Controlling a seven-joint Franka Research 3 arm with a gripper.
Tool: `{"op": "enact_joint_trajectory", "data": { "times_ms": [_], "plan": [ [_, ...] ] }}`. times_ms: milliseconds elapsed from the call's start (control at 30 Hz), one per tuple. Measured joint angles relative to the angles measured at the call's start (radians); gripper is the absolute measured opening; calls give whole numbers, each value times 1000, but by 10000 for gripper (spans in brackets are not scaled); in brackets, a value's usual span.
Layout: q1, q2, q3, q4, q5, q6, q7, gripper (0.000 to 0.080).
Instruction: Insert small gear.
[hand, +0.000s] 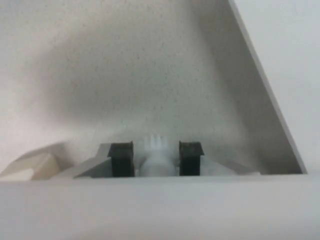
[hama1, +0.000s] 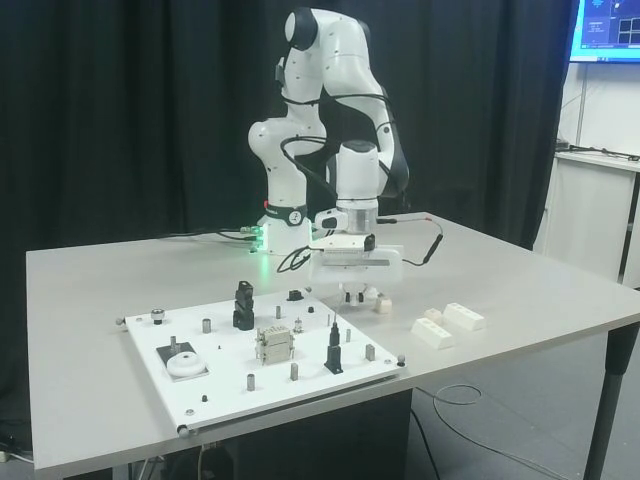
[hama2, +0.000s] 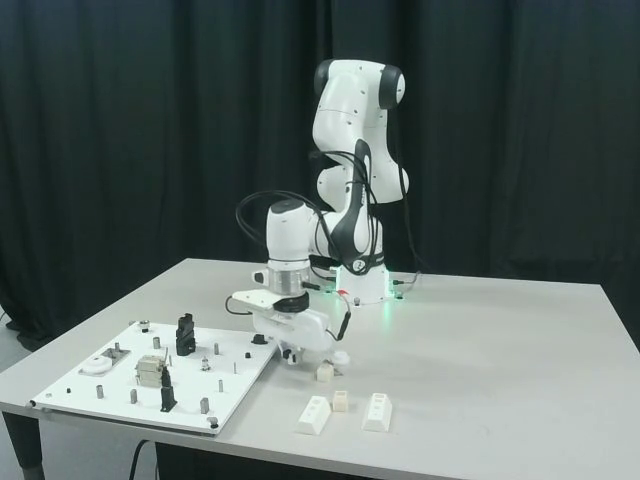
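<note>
1. You see the tool (hand: 156, 159) low over the grey bench (hama1: 520, 290), just off the corner of the white board (hama1: 262, 352) nearest the arm's base; its black fingers (hand: 121, 159) are clamped on the small white gear (hand: 156, 150), one on each side.
2. The gear sits between the fingertips, teeth showing above them in the wrist view. In both room views it is too small to make out under the tool.
3. Beside the tool, a small block (hama2: 324, 373) lies on the bench; the room views do not show whether they touch.
4. Further toward the bench's front edge lie more white blocks (hama2: 315, 414), well apart from the tool and off the board.
5. The board carries what stands between you and any seat: a black upright part (hama1: 243, 305) near the tool's side, a black post (hama1: 333, 352) near the front edge, a grey connector (hama1: 274, 345) between them, several short pegs (hama1: 206, 325), and a white round gear (hama1: 185, 364) on a black plate toward the far corner.
6. A cable (hama1: 425, 248) loops from the tool's side over the bench.
7. A green light (hama1: 258, 240) glows at the arm's base.
</note>
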Motion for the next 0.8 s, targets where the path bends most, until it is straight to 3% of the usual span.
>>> {"op": "enact_joint_trajectory", "data": {
  "times_ms": [800],
  "plan": [
    [0,-12,-14,3,-7,-10,-10,189]
  ]
}}
